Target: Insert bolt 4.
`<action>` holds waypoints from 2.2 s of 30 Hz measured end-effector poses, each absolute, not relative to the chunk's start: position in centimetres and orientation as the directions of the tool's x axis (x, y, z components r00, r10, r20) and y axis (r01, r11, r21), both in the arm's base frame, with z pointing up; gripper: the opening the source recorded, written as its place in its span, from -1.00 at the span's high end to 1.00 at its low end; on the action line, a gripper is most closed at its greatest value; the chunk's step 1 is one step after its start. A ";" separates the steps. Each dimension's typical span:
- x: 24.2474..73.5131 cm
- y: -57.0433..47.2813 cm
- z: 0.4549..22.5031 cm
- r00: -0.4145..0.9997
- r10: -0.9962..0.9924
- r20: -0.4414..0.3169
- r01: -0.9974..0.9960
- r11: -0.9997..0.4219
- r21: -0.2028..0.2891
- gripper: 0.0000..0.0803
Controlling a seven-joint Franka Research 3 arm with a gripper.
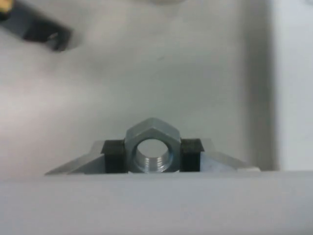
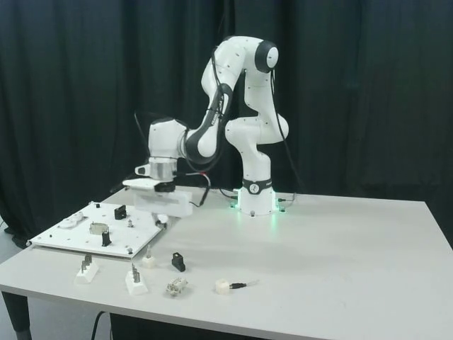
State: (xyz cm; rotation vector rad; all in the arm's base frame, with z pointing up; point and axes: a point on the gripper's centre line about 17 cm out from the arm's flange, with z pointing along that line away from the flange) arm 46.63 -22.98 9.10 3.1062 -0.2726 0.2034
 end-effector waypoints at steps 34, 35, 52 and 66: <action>39.9 -44.7 20.5 0.980 -0.116 0.160 -0.147 -0.969 0.197 0.44; 39.3 -45.3 20.6 0.981 -0.113 0.157 -0.144 -0.969 0.200 0.44; 31.9 -52.5 22.0 0.985 -0.113 0.133 -0.143 -0.958 0.250 0.44; 28.4 -57.7 21.0 0.990 -0.091 0.111 -0.119 -0.951 0.285 0.44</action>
